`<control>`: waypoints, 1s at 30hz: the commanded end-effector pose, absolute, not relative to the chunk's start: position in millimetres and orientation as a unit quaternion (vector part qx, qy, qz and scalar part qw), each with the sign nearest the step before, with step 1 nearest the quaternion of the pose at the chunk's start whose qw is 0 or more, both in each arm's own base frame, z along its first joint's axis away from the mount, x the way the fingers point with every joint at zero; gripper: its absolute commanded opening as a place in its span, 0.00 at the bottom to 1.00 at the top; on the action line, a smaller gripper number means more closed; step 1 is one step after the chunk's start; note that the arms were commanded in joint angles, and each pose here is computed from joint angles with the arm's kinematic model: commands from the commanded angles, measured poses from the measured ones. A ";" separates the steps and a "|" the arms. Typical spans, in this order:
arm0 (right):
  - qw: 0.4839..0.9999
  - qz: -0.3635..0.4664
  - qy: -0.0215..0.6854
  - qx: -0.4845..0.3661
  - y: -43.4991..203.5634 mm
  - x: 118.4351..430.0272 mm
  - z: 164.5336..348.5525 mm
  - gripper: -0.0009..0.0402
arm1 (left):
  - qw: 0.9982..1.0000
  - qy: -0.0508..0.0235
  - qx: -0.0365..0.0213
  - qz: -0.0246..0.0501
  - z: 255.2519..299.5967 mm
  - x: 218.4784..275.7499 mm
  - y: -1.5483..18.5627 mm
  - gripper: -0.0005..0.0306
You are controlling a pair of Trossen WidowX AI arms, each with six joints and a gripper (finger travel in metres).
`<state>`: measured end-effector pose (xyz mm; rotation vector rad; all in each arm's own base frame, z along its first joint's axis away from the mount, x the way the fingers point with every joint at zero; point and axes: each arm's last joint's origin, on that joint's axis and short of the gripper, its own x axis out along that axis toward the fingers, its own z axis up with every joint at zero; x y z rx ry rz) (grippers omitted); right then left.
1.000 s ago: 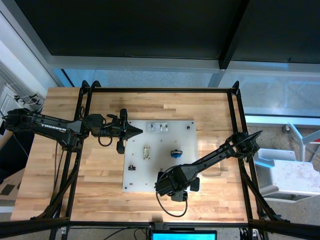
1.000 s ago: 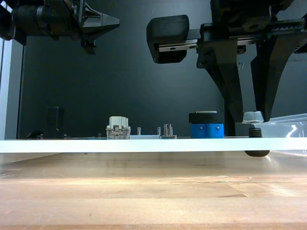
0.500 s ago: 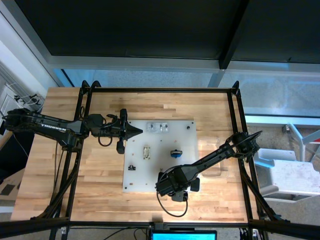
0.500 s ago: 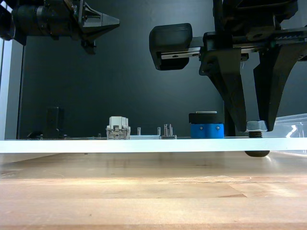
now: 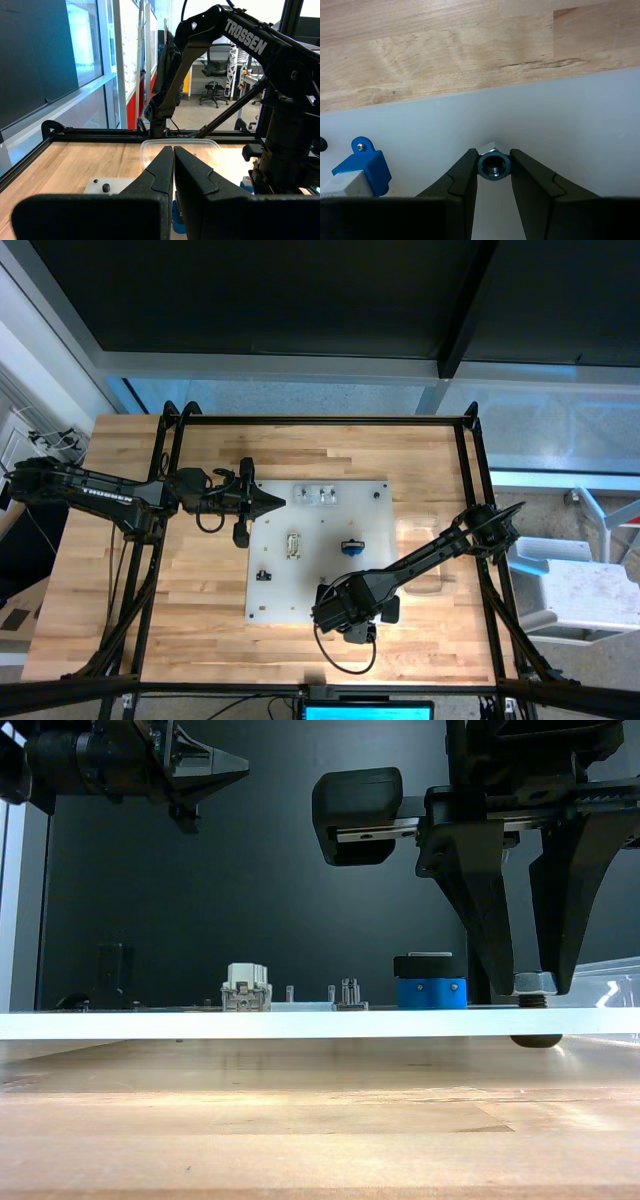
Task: Pick the M12 fastener and fasten on the M12 threads
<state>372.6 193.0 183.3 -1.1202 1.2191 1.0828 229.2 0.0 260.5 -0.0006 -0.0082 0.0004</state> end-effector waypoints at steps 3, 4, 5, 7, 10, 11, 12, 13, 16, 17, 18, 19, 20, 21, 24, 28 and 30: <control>0.549 0.458 0.516 -0.472 194.0 372.1 182.7 0.02 | 1.000 -0.004 0.000 0.000 260.5 229.2 0.1 0.02; 0.550 0.457 0.516 -0.471 194.2 371.8 182.5 0.02 | 1.000 -0.004 0.000 0.000 260.5 229.2 0.0 0.02; 0.549 0.457 0.517 -0.471 194.4 371.7 182.3 0.02 | 1.000 -0.004 0.000 0.000 260.5 229.2 0.0 0.02; 0.548 0.457 0.518 -0.471 194.8 371.6 181.0 0.02 | 1.000 -0.004 0.000 0.000 260.5 229.2 0.0 0.02; 0.558 0.443 0.533 -0.456 195.4 372.0 178.3 0.02 | 1.000 -0.004 0.000 0.000 260.5 229.2 0.1 0.02; 0.563 0.438 0.537 -0.451 195.5 371.9 178.2 0.02 | 1.000 -0.004 0.000 0.000 260.5 229.2 0.0 0.02; 0.567 0.435 0.538 -0.446 195.7 372.2 178.2 0.02 | 1.000 -0.004 0.000 0.000 260.5 229.2 0.0 0.02; 0.570 0.432 0.540 -0.443 195.8 372.4 178.2 0.02 | 1.000 -0.004 0.000 0.000 260.5 229.2 0.1 0.02; 0.581 0.420 0.549 -0.431 195.9 372.5 178.2 0.02 | 1.000 -0.004 0.000 0.000 260.5 229.2 0.1 0.02; 0.586 0.413 0.554 -0.423 195.9 372.6 178.2 0.02 | 1.000 -0.004 0.000 0.000 260.5 229.2 0.0 0.02; 0.591 0.407 0.558 -0.417 196.0 372.6 178.2 0.02 | 1.000 -0.004 0.000 0.000 260.5 229.2 0.0 0.02; 0.595 0.402 0.562 -0.411 196.0 372.7 178.2 0.02 | 1.000 -0.004 0.000 0.000 260.5 229.2 0.1 0.02; 0.598 0.397 0.565 -0.407 196.1 372.6 178.2 0.02 | 1.000 -0.004 0.000 0.000 260.5 229.2 0.0 0.02; 0.602 0.392 0.569 -0.401 196.1 372.6 178.2 0.02 | 1.000 -0.004 0.000 0.000 260.5 229.2 0.0 0.02; 0.614 0.375 0.580 -0.382 196.2 372.7 178.2 0.02 | 1.000 -0.004 0.000 0.000 260.5 229.2 0.0 0.02; 0.631 0.349 0.595 -0.355 196.2 372.7 178.4 0.02 | 1.000 -0.004 0.000 0.000 260.5 229.2 0.0 0.02; 0.639 0.335 0.603 -0.340 196.2 372.7 178.7 0.02 | 1.000 -0.004 0.000 0.000 260.5 229.2 0.0 0.02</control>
